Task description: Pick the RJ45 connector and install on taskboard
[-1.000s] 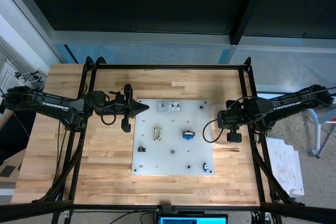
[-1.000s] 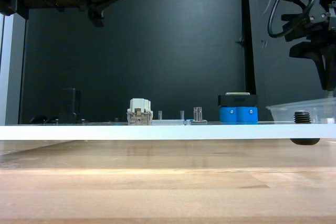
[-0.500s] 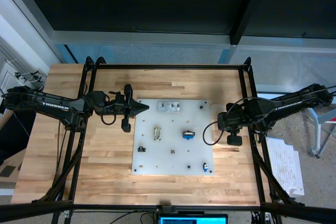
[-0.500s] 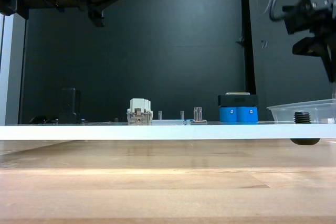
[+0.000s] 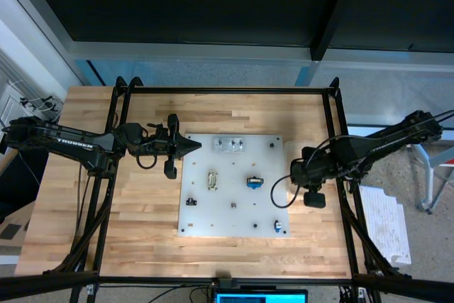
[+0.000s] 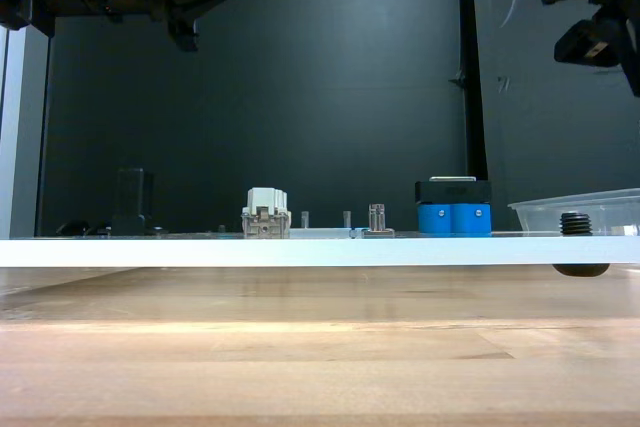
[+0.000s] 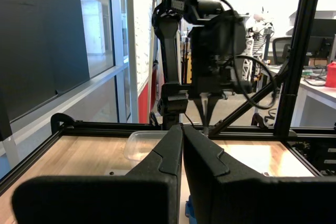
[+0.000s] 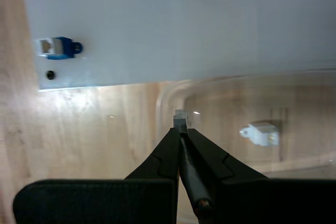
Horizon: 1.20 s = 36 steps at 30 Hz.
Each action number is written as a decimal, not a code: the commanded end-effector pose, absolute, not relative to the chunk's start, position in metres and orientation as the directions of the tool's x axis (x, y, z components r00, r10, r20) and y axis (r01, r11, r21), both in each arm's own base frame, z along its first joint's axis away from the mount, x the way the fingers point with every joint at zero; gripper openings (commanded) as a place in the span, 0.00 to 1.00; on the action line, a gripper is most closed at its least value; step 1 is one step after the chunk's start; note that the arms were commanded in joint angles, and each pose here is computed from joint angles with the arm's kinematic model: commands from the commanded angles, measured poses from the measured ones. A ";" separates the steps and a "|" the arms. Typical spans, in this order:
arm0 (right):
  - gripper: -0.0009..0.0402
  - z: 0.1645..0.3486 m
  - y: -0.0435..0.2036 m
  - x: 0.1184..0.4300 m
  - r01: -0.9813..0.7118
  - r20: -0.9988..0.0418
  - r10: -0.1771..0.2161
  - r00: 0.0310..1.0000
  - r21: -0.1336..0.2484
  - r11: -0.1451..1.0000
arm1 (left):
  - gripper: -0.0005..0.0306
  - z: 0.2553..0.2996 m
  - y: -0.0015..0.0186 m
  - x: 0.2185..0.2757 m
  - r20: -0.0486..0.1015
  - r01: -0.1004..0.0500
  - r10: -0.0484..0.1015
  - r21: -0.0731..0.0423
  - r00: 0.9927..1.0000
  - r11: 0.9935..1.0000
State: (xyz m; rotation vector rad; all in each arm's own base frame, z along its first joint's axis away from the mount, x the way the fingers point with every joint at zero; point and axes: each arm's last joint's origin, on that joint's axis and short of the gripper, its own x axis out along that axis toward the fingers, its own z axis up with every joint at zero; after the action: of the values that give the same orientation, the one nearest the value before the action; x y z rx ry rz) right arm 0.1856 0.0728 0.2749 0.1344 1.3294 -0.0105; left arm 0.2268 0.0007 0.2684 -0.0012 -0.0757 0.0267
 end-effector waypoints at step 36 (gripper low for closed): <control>0.02 0.264 0.185 0.260 0.081 -0.980 0.063 0.190 0.080 0.993 | 0.02 0.2685 0.0007 0.2269 0.076 -0.027 0.027 -0.002 0.997 1.000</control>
State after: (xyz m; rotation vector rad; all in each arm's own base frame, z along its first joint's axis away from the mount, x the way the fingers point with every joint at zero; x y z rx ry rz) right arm 0.2590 0.1843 0.2648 0.1238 1.3757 -0.0099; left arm 0.2268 0.0007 0.2686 -0.0012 -0.0761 0.0271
